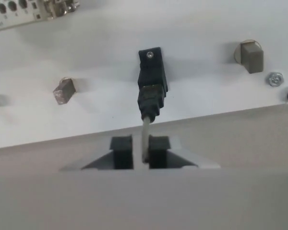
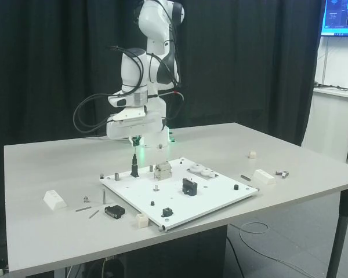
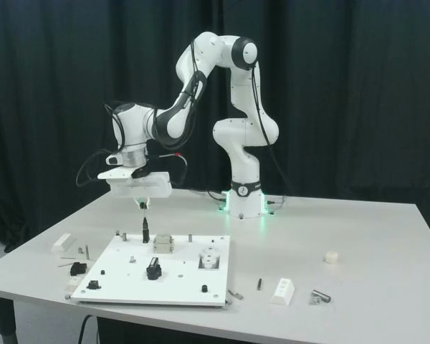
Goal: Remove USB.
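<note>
While my gripper [image 1: 140, 152] pinches the thin grey cable [image 1: 145, 139] between its two black fingers [image 1: 121, 152], the black USB plug [image 1: 150, 99] hangs just beyond the fingertips and appears still to touch its black socket block [image 1: 151, 68], which stands upright on the white board [image 2: 211, 200]. Whether the plug is already free of the block I cannot tell. On the board a small grey cube [image 1: 252, 57] sits near the block on one side and a small metal stub [image 1: 64, 91] on the other, and a multi-pin connector [image 1: 24, 10] lies farther off. In the first room view the block [image 2: 134, 170] stands at about ten o'clock on the board, near its far corner. My worry is the hold itself: I grip the cable, not the plug body, so a hard or slanted pull could slip the cable through my fingers or strain its joint. My wrist hangs directly above the block, hand pointing straight down, forearm reaching out from the base [image 3: 245, 203] over the grey table [image 3: 358, 236].
</note>
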Robot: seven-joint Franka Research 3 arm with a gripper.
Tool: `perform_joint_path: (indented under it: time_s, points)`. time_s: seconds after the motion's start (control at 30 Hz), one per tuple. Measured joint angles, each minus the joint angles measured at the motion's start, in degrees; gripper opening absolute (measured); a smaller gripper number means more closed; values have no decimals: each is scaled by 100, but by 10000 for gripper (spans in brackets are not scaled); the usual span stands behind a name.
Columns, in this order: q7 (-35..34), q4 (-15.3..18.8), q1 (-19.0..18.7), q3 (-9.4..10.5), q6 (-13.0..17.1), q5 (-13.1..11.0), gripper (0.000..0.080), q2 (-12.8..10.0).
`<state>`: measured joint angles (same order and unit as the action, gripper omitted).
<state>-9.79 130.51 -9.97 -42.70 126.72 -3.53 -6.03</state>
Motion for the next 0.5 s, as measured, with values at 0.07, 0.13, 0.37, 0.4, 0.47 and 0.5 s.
perform_joint_path:
  time_s: [0.07,0.13,0.37,0.4,0.47,0.5]
  points:
    - [-41,0,0,0,4,43,46,10]
    - [-69,0,0,0,13,90,46,15]
    - [-127,1,0,0,54,190,12,16]
    - [-133,1,0,0,58,199,12,15]
    - [-138,1,0,0,64,212,11,15]
    - [-139,1,0,0,67,217,11,15]
